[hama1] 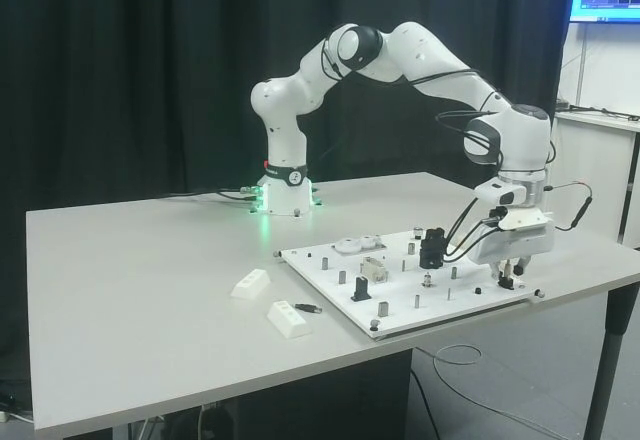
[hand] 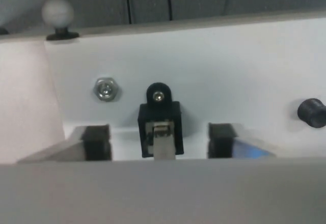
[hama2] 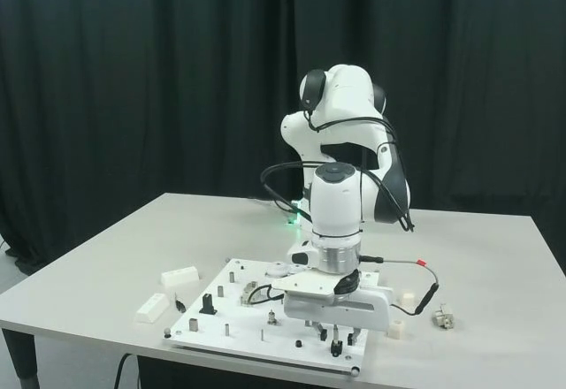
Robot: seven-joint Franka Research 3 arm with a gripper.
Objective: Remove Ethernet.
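**Gripper spread above the Ethernet plug at the board's edge**

The gripper (hand: pixel 159 142) hangs low over the white board (hand: pixel 244 81), and its two black fingertips (hand: pixel 97 142) are spread apart, holding nothing. Between them sits the Ethernet plug (hand: pixel 162 141) in a black socket (hand: pixel 160 127), fixed to the board by a screw. A hex nut (hand: pixel 106 89) is just beside the socket. On the grey table (hama1: pixel 130 260), two white blocks (hama1: pixel 250 283) lie well apart from the board.

Grey table (hama1: pixel 130 290), white board (hama1: pixel 330 285) carrying small posts and fixtures, two white blocks (hama1: pixel 250 283) (hama1: pixel 288 319) on the table beside the board, black curtain (hama1: pixel 130 70) behind, hex nut (hand: pixel 106 89) and grey ball knob (hand: pixel 57 13) on the board
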